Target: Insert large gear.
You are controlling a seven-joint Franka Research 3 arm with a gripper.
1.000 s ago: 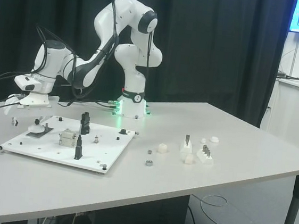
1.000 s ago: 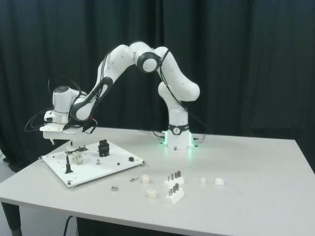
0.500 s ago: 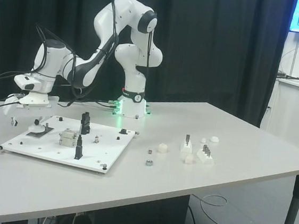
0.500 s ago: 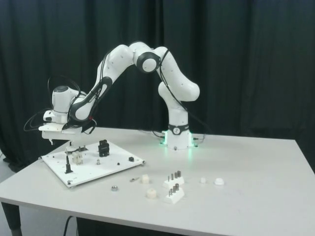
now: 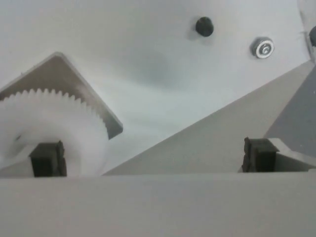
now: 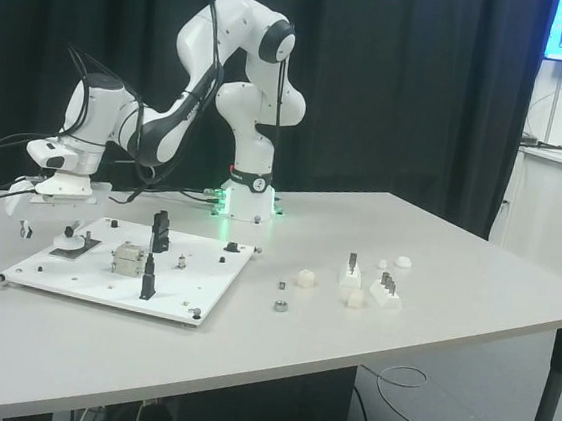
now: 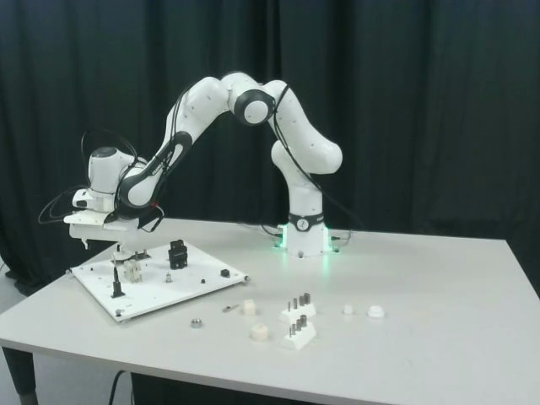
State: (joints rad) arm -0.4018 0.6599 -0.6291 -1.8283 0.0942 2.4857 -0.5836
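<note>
On your grey bench [image 6: 455, 279]: two white blocks holding upright pegs [image 6: 372, 283] and a small metal nut [image 6: 278, 305]. Black curtain [image 7: 422, 110] behind.

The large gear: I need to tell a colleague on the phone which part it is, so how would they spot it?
Start at the white board on the grey table, and go to the corner under the arm's tool. A grey plate sits there, and the large gear rests on it. It is the only white toothed disc there; the neighbours are small black and metal studs.
</note>
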